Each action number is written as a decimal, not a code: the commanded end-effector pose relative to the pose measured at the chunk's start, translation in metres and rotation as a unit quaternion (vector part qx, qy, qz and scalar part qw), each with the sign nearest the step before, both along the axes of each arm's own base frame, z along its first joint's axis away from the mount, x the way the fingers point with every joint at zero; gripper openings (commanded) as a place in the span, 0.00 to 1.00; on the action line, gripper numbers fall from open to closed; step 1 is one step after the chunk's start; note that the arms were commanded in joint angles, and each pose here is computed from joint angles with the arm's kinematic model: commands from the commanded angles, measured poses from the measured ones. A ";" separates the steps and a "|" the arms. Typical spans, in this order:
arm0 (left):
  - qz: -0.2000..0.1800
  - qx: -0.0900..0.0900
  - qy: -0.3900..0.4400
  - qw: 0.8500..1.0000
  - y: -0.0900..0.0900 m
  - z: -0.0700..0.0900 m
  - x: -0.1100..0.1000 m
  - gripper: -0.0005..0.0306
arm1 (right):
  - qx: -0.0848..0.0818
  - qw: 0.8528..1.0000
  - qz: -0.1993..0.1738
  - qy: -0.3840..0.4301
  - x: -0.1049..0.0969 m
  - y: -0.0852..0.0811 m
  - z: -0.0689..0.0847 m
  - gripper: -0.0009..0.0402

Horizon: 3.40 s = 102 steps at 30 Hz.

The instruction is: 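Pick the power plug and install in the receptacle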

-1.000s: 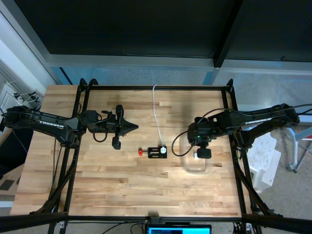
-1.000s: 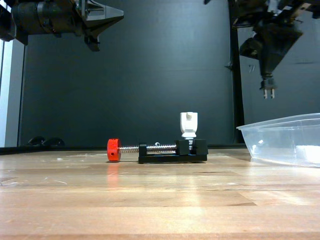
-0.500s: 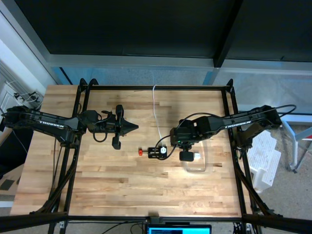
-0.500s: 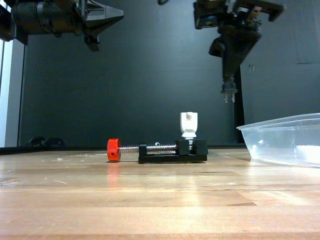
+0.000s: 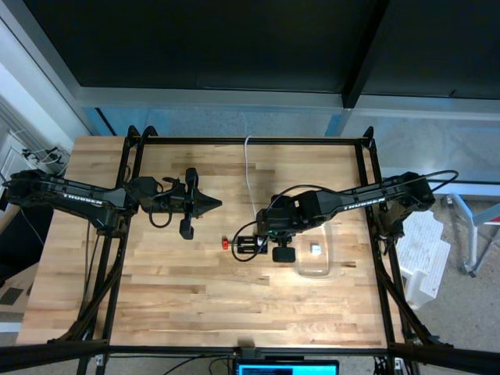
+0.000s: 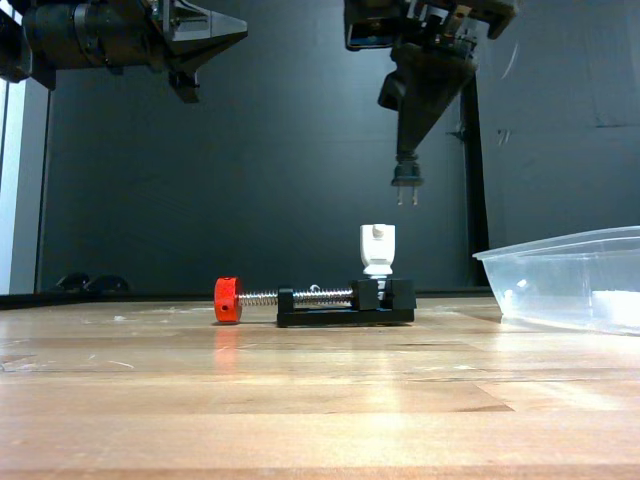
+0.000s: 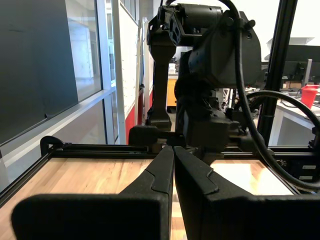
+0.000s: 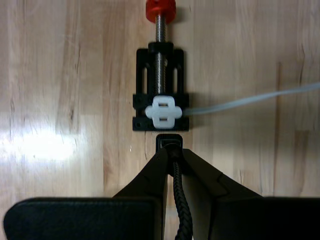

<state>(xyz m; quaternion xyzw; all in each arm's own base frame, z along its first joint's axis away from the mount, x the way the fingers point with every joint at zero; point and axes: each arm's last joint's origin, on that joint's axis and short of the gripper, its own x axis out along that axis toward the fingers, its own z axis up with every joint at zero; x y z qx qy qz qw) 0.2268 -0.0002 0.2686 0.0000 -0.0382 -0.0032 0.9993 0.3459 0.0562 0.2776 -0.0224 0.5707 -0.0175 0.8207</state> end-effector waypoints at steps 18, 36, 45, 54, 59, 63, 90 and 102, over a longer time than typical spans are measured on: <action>0.000 0.000 0.000 1.000 0.000 0.000 0.000 0.02 | -0.005 1.000 0.011 -0.003 0.021 0.003 -0.010 0.02; 0.000 0.000 0.000 1.000 0.000 0.000 0.000 0.02 | -0.021 1.000 0.017 0.001 0.023 0.002 -0.014 0.02; 0.000 0.000 0.000 1.000 0.000 0.000 0.000 0.02 | -0.017 1.000 0.020 0.002 0.023 0.003 -0.014 0.02; 0.000 0.000 0.000 1.000 0.000 0.000 0.000 0.02 | -0.017 1.000 0.022 0.002 0.023 0.003 -0.014 0.02; 0.000 0.000 0.000 1.000 0.000 0.000 0.000 0.02 | -0.015 1.000 0.023 0.005 0.024 0.003 -0.017 0.02; 0.000 0.000 0.000 1.000 0.000 0.000 0.000 0.02 | -0.009 1.000 0.025 0.002 0.025 0.003 -0.018 0.02; 0.000 0.000 0.000 1.000 0.000 0.000 0.000 0.02 | -0.008 1.000 0.019 0.011 0.020 0.002 -0.049 0.02; 0.000 0.000 0.000 1.000 0.000 0.000 0.000 0.02 | -0.005 1.000 0.020 0.012 0.019 0.001 -0.059 0.02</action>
